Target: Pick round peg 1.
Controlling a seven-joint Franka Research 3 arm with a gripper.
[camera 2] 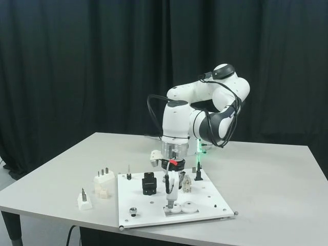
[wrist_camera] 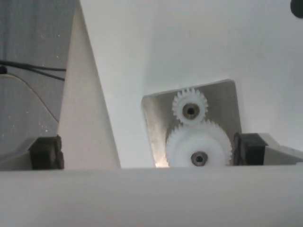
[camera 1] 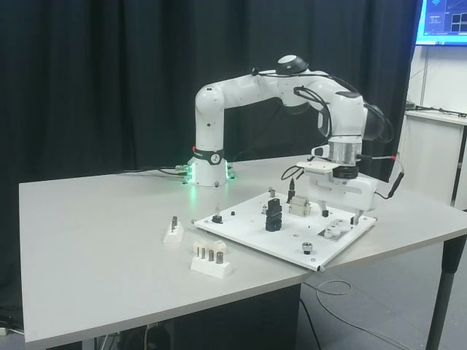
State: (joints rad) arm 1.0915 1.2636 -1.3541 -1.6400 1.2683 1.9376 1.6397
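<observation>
Small grey pegs stand upright in two white holder blocks (camera 1: 211, 257) (camera 1: 174, 227) on the table beside the white board (camera 1: 252, 232); the same blocks (camera 2: 104, 182) (camera 2: 84, 200) appear in the second room view. I cannot tell which peg is round peg 1. My gripper (camera 1: 339, 213) (camera 2: 170, 193) hangs at the board's other end, far from the pegs and just above two meshed white gears (wrist_camera: 199, 150) (camera 1: 336, 230) (camera 2: 182, 207). In the wrist view the gripper (wrist_camera: 147, 152) is open, with only the board and gears between its black fingertips (wrist_camera: 46, 152).
A black connector block (camera 1: 273, 215) (camera 2: 148, 183) and several small upright parts stand on the board. A round grey fitting (camera 1: 307, 246) sits near its front corner. Black cables (wrist_camera: 33, 70) lie on the grey table (camera 1: 95, 219). The arm's base (camera 1: 208, 171) glows green.
</observation>
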